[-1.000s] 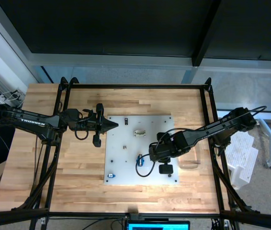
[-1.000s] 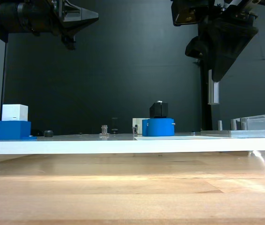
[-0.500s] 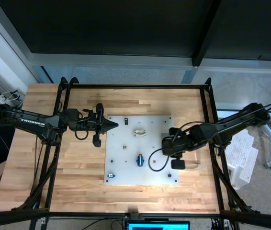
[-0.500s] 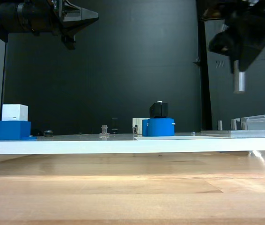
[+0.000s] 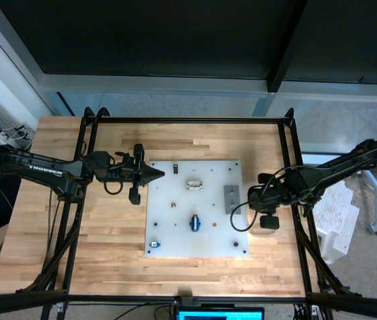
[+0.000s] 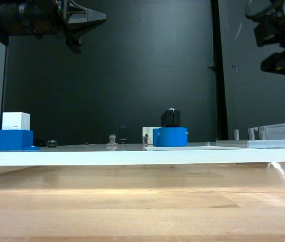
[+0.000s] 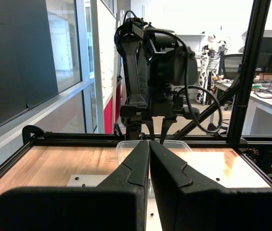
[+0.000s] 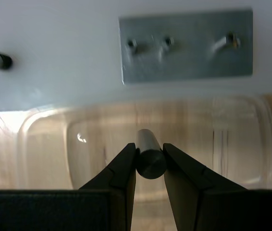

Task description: Remove the 16mm cylinder and place in the container

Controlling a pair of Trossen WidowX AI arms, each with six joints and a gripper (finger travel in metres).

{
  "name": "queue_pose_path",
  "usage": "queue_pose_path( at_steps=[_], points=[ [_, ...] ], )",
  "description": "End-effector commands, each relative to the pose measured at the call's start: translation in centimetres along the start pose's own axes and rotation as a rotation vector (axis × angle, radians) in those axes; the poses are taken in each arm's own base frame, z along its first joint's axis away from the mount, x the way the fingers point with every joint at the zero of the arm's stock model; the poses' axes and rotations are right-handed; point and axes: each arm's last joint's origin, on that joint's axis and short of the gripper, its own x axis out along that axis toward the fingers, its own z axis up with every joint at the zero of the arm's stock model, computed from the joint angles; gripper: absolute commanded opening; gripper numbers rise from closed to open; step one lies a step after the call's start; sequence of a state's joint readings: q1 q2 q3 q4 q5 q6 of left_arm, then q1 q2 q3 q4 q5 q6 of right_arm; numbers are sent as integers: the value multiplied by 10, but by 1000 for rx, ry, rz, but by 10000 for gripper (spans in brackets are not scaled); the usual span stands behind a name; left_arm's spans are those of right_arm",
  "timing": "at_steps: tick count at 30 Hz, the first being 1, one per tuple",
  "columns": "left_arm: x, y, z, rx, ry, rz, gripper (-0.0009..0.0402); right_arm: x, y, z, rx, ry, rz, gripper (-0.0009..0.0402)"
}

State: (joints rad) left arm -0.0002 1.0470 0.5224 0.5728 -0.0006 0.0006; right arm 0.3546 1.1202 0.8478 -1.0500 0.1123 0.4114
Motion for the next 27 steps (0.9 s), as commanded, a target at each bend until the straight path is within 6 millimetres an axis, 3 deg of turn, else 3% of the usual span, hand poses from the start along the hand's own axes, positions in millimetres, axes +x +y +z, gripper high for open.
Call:
queue_pose_path(
  at_steps=[1,12,27],
  points=[
    [0,0,0,0,0,0,0,3,-3,-10,0,4,0,7],
    [0,0,0,0,0,0,0,22,-4,-28,7,47,-10,29],
    [0,0,0,0,0,0,0,29,-4,-32,11,49,-14,172]
  ],
)
